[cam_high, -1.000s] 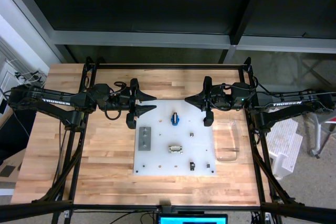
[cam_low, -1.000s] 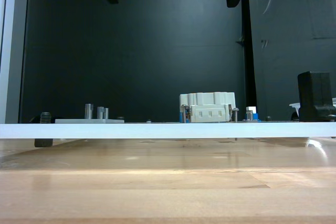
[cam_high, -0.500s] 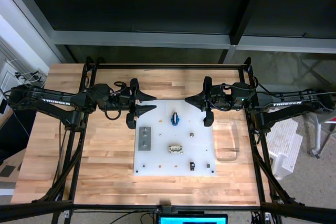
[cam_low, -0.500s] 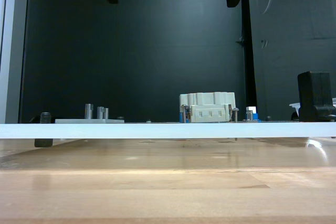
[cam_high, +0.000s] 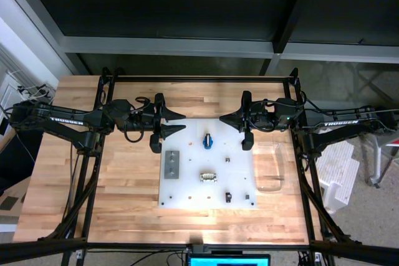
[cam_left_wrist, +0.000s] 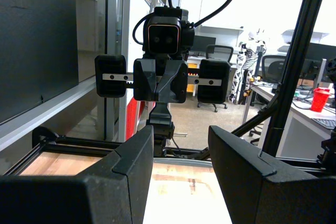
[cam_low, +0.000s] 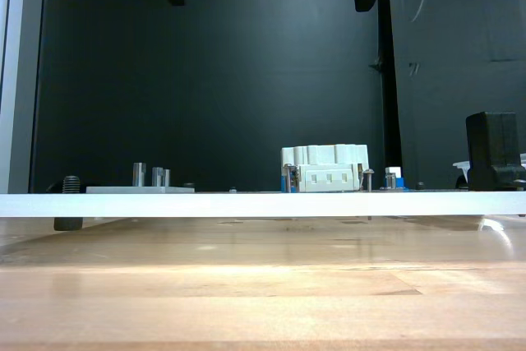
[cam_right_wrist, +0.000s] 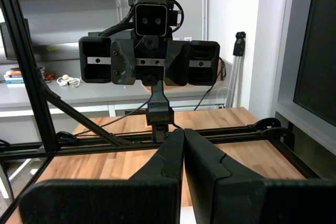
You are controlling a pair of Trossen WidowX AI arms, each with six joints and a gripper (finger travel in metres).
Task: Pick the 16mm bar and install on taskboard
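The white taskboard (cam_high: 187, 199) lies mid-table. On its left side a grey block (cam_high: 171, 165) carries short metal bars (cam_low: 139, 173) standing upright; I cannot tell which one is the 16mm bar. My left gripper (cam_high: 181, 122) hovers over the board's far left corner, open and holding nothing, as its spread fingers (cam_left_wrist: 131, 161) show. Facing it above the far right part of the board, my right gripper (cam_high: 221, 118) is shut on nothing, its fingers (cam_right_wrist: 168, 156) pressed together. Neither gripper touches the board.
A blue part (cam_high: 207, 141), a beige connector (cam_high: 209, 178) and a small black part (cam_high: 229, 197) sit on the board. A clear tray (cam_high: 269, 167) lies on the wood to the board's right. A black frame (cam_high: 199, 80) rims the table.
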